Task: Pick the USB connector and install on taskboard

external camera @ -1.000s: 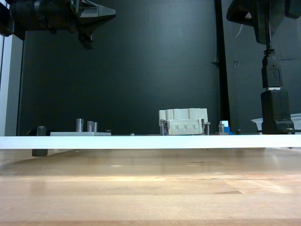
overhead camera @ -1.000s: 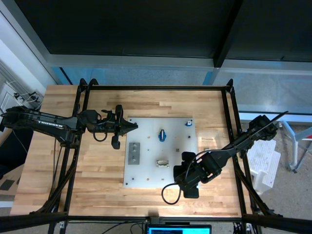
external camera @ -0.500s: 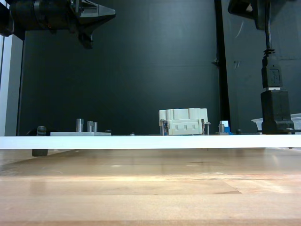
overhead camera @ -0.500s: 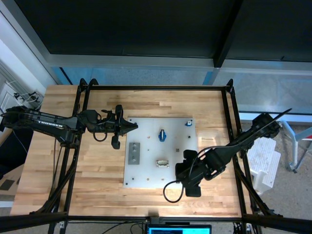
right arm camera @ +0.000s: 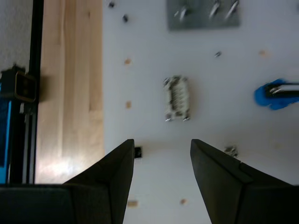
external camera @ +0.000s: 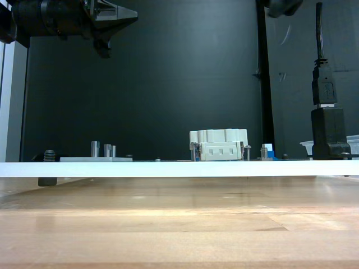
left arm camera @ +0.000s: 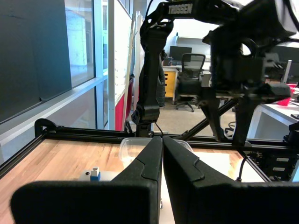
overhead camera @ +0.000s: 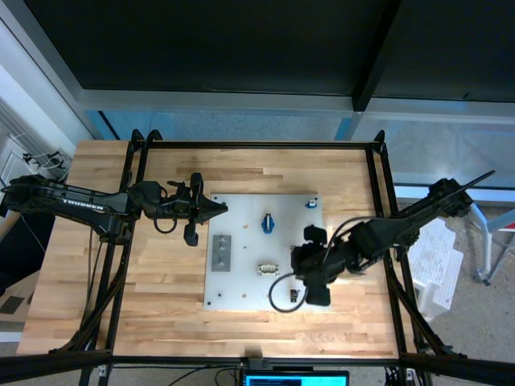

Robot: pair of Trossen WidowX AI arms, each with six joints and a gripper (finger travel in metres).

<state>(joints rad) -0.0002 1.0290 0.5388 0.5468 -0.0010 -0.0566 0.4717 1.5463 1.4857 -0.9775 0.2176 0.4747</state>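
Note:
The USB connector [external camera: 328, 134] is a black plug standing upright near the front right edge of the white taskboard [external camera: 140, 168], its cable rising straight up. From above, the USB connector [overhead camera: 295, 294] sits beside a loop of black cable. My right gripper [overhead camera: 312, 277] hovers over the taskboard [overhead camera: 241, 241], open and holding nothing. In the right wrist view the right gripper [right arm camera: 161, 147] looks down with the USB connector [right arm camera: 138, 151] beside one finger. The right gripper [external camera: 283, 5] is well above the plug. My left gripper [overhead camera: 217, 207] is shut, parked off the board's left edge.
On the board stand a beige multi-pin connector [overhead camera: 268, 269], a grey block [overhead camera: 220, 251], a blue part [overhead camera: 268, 223] and a small blue-white piece [overhead camera: 311, 203]. A black frame [overhead camera: 378, 201] borders the wooden table, and a clear bin [left arm camera: 135, 147] sits beyond the board.
My right gripper has let go of the plug's cable end and risen, moving away from the near edge. The plug stays upright in place. The left arm has not moved.

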